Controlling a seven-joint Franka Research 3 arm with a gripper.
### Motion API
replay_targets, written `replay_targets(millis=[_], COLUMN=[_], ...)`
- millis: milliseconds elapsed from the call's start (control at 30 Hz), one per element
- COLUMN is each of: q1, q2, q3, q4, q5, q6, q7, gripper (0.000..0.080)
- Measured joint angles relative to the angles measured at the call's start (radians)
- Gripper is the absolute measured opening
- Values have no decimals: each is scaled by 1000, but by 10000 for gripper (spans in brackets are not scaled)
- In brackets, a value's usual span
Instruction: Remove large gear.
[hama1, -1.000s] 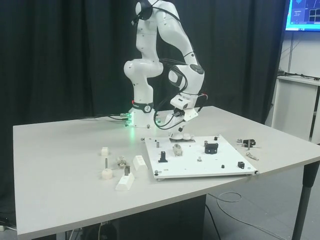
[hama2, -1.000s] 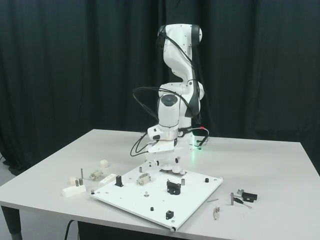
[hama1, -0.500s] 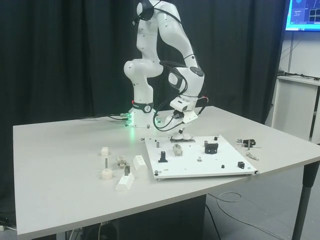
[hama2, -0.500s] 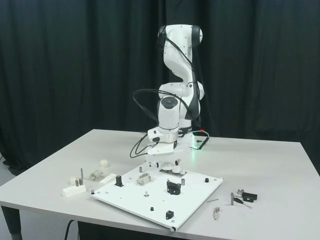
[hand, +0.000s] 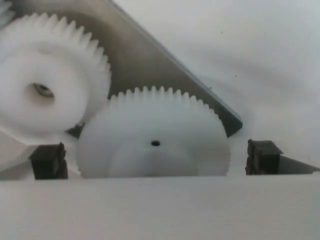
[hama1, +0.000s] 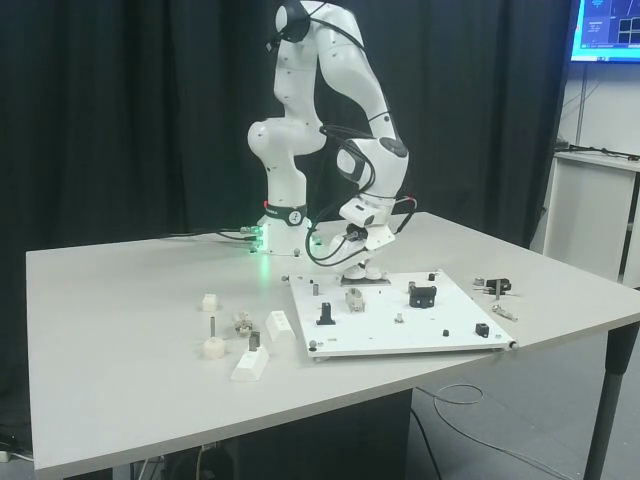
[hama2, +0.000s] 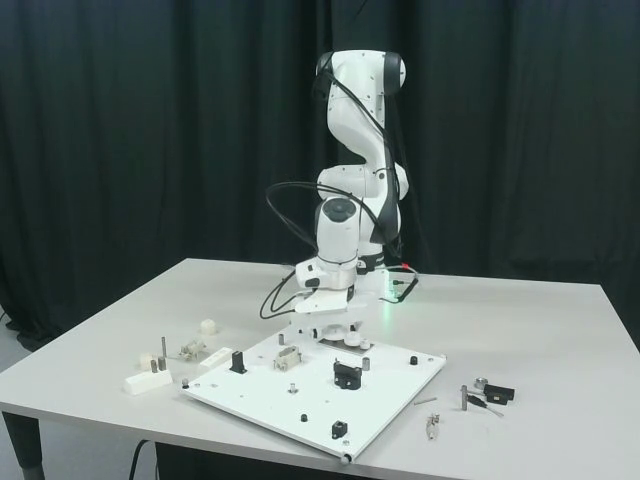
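The end effector (hand: 155, 160) is hanging low over the far edge of the white assembly board (hama1: 400, 325), its two black fingertips (hand: 49, 161) spread wide and standing either side of the large gear (hand: 154, 142) without touching its teeth. That straddle suggests it is lining up for a pinch across the gear's rim. The large gear is sitting flat on a grey metal plate (hand: 150, 65), its teeth meshing with a second white gear (hand: 47, 87) just beside it, so a straight lift is probably needed to clear the mesh. The near part of the large gear is being cut off by the wrist housing, and its shaft is showing only as a small dark hole. In both room views the gears are mostly hidden behind the arm's hand.
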Motion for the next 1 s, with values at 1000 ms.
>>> replay_targets(millis=[1000], q1=[-5], q2=[12], q3=[10], q4=[1], q5=[-1], q6=[20], q7=[23], gripper=[603])
